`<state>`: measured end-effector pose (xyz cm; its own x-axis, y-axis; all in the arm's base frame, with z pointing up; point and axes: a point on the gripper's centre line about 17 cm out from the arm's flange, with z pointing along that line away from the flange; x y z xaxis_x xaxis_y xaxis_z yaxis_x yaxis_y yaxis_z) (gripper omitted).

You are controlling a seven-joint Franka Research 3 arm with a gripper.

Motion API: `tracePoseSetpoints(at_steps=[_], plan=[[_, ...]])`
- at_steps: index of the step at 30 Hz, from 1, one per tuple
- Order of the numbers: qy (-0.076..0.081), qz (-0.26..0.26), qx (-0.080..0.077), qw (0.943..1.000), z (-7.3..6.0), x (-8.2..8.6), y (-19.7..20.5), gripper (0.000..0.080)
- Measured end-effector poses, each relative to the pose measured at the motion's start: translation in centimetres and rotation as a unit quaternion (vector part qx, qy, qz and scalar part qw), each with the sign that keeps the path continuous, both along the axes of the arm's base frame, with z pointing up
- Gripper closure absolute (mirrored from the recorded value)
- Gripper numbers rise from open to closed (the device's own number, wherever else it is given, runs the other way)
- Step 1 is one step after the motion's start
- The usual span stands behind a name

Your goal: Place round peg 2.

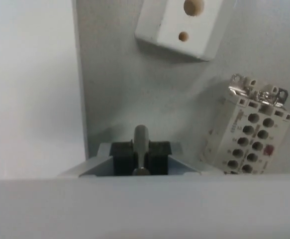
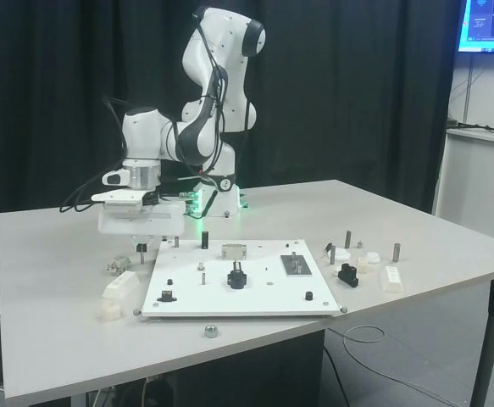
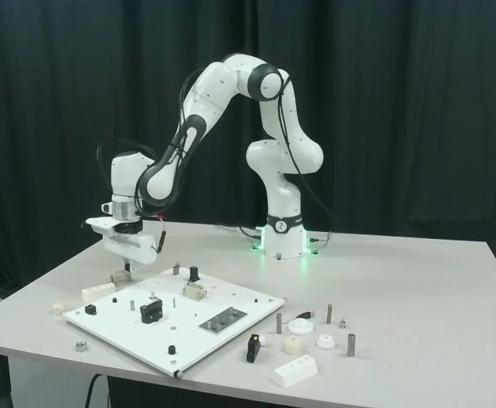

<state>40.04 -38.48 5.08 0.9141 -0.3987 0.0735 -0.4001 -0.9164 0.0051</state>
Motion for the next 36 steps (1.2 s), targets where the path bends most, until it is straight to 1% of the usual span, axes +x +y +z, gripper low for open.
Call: tracePoseSetpoints(at_steps=[7, 13, 21, 26, 30, 31, 36], plan=[[0.006, 0.002, 0.006, 1.0000, -0.5, 0.3, -0.2, 0.0741], [0.011, 0.009, 0.009, 0.9999, -1.1, 0.7, -0.4, 0.0741], [0.013, 0.013, 0.010, 0.9998, -1.8, 0.9, -0.7, 0.0741], [0.016, 0.019, 0.012, 0.9996, -2.1, 1.0, -0.7, 0.0741], [0.015, 0.020, 0.013, 0.9996, -2.1, 1.0, -0.8, 0.0741], [0.015, 0.020, 0.013, 0.9996, -2.1, 1.0, -0.8, 0.0681], [0.014, 0.022, 0.013, 0.9996, -2.0, 1.0, -0.9, 0.0681]])
